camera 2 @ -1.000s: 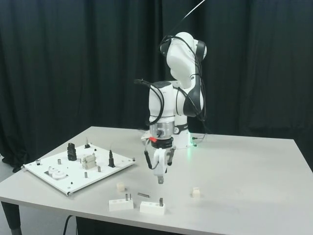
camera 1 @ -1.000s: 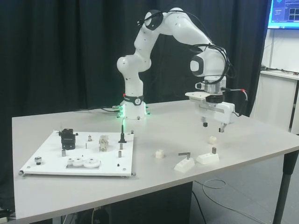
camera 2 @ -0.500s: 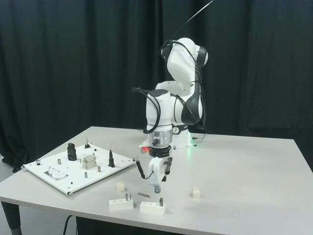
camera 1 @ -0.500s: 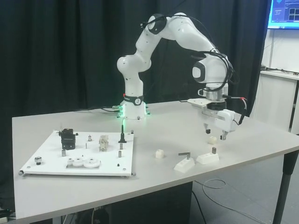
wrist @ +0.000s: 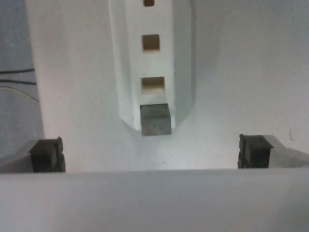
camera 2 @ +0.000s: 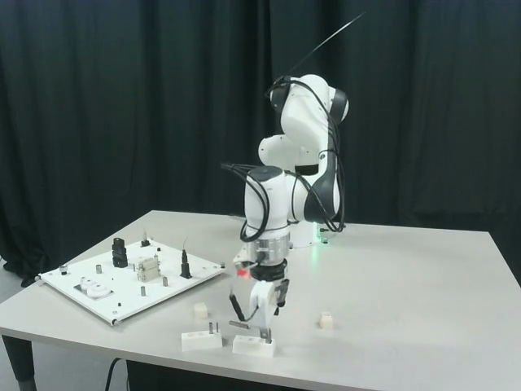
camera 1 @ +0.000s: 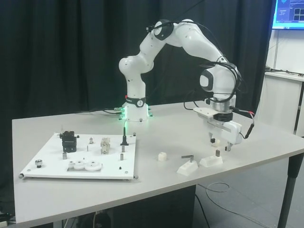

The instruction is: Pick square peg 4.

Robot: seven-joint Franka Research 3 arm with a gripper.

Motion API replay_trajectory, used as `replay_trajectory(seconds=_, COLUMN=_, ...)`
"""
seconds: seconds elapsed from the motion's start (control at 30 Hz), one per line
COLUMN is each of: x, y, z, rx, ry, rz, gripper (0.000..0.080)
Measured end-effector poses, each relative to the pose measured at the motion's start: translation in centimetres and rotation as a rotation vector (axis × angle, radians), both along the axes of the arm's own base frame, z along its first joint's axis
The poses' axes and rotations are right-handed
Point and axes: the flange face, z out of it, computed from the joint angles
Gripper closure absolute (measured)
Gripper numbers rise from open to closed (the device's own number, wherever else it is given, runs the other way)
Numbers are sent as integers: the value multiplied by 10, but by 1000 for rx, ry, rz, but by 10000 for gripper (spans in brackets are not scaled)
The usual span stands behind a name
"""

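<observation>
Grey square peg 4 [wrist: 155, 119] stands in white holder [wrist: 153, 58], end hole; wrist view alone shows this. Gripper [wrist: 149, 153] just above peg, fingers [wrist: 47, 154] wide apart, empty.

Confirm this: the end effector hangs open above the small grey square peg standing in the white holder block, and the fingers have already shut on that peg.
Not quite. The end effector does hang open above the small grey square peg standing in the white holder block, but it has not shut on it. The wrist view shows both black fingertips wide apart, well clear of the peg on either side.
</observation>
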Motion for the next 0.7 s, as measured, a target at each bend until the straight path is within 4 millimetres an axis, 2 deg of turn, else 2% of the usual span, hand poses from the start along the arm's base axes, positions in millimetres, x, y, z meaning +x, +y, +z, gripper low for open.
replay_trajectory(seconds=0.7, x=2, y=-2, z=-24, rx=-23, ry=22, rz=3, gripper=3)
